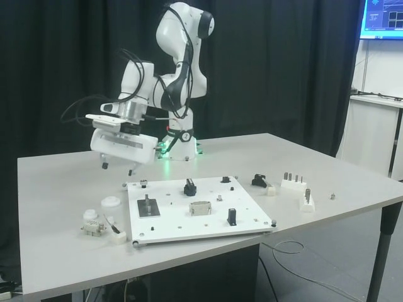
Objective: Pick small gear.
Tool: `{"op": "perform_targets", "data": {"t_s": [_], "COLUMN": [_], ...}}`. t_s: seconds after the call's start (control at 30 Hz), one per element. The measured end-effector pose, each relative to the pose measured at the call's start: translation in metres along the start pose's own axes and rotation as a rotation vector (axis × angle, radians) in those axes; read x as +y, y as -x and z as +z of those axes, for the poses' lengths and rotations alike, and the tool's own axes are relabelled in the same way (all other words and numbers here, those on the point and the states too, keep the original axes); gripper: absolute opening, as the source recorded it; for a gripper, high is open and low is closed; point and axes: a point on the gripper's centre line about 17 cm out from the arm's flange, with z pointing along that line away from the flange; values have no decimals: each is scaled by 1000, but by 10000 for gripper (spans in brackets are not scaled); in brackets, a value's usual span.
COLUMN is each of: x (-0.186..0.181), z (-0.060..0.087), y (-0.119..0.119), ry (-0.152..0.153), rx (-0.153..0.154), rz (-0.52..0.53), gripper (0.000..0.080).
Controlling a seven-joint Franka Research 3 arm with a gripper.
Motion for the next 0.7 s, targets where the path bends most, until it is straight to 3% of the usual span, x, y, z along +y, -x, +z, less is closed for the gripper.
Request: {"op": "perform_targets", "data": {"t_s": [0.27, 0.7], "x": [-2, -7], "z": [16, 31], "y": [-12, -19], "ry": [-10, -45], "rx": [-11, -37], "rz": [-18, 78], "gripper": [800, 800]}}
